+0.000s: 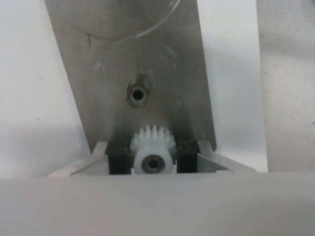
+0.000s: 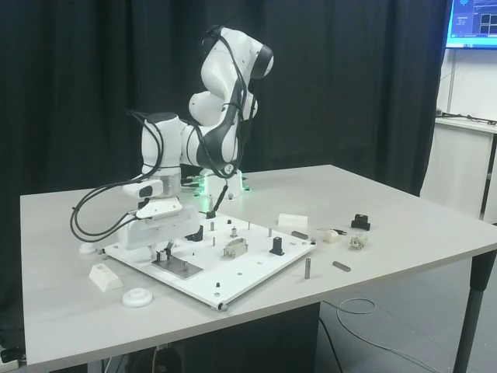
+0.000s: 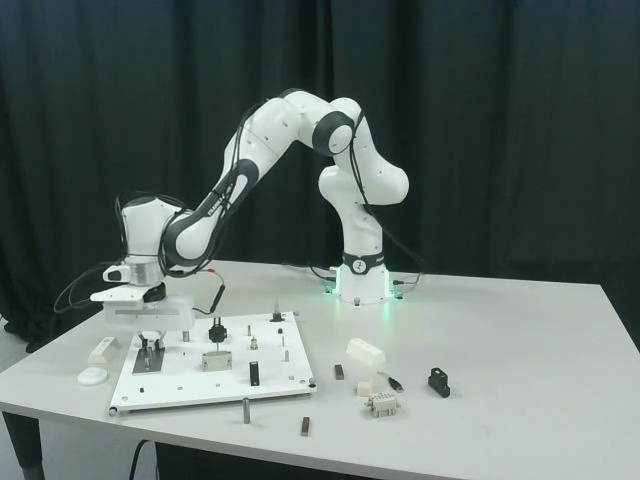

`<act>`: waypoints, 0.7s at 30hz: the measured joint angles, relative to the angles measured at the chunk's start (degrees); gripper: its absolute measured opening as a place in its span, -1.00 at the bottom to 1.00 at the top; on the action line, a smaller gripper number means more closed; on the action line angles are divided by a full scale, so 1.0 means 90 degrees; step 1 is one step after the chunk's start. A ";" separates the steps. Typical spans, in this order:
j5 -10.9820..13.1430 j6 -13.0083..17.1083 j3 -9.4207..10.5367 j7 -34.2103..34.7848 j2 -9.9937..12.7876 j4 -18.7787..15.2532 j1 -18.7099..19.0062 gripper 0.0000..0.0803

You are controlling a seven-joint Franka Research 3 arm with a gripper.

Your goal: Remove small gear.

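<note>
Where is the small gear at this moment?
In the wrist view the small gear sits between the black fingertips of the tool, above the grey metal plate near its threaded hole.

Small gear [image 1: 153, 150] sits between the end effector [image 1: 153, 163] fingers, above metal plate [image 1: 123, 64]; plate on board [image 3: 215, 375].

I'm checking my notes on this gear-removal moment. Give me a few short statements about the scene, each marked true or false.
1. The small gear sits between the two black fingertips of the gripper. True.
2. The gear is black. False: it is white.
3. The gripper is above the grey metal plate. True.
4. The white board lies on the floor. False: it lies on the grey table.
</note>
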 joint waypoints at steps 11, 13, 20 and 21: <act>-0.0034 -0.0264 -0.0042 -0.0026 -0.0002 0.0129 -0.0023 -0.50; -0.0052 -0.0337 -0.0058 -0.0026 -0.0002 0.0167 -0.0023 -0.50; -0.0146 -0.0611 -0.0121 -0.0026 -0.0041 0.0289 -0.0021 -0.50; -0.0163 -0.0651 -0.0135 -0.0026 -0.0053 0.0309 -0.0017 -0.50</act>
